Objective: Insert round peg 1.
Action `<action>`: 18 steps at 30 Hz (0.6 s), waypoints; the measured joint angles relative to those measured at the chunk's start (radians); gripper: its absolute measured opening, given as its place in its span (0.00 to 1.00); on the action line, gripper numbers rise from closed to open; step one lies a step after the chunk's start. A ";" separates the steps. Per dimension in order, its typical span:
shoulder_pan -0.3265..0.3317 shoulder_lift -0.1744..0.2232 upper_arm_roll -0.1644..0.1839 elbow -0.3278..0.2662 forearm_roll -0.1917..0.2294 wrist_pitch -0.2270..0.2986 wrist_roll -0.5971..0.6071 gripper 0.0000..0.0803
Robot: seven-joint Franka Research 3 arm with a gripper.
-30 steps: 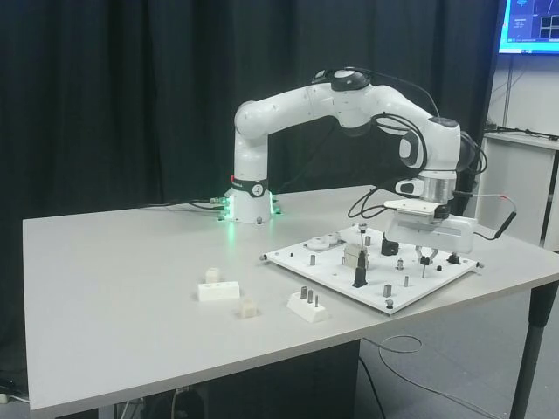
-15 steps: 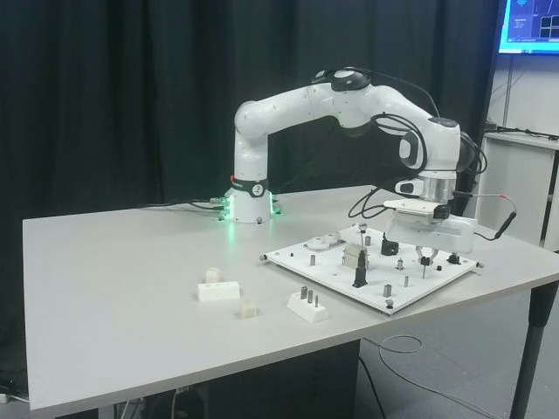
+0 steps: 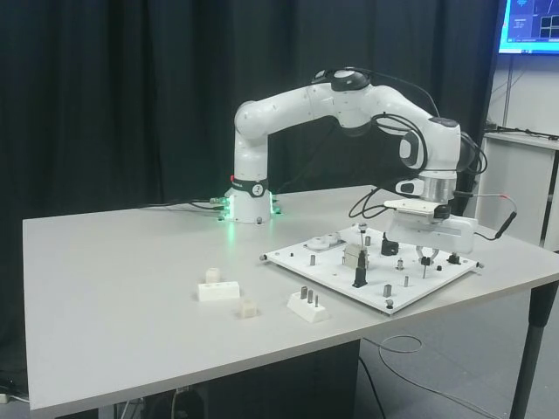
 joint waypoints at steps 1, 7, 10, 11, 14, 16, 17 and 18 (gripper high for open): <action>0.000 0.000 0.000 0.000 0.000 0.000 0.000 0.02; 0.001 0.000 0.000 -0.001 0.000 -0.001 0.000 0.02; 0.001 0.000 0.000 -0.001 0.000 -0.002 0.000 0.02; 0.001 0.000 0.000 -0.001 0.000 -0.002 0.000 0.02; 0.001 0.001 0.000 -0.001 0.000 -0.004 0.000 0.02; 0.001 0.001 0.000 -0.001 0.000 -0.007 0.000 0.02; 0.002 0.001 -0.001 -0.001 0.000 -0.009 0.000 0.02; 0.002 0.002 -0.001 -0.001 0.000 -0.012 0.000 0.02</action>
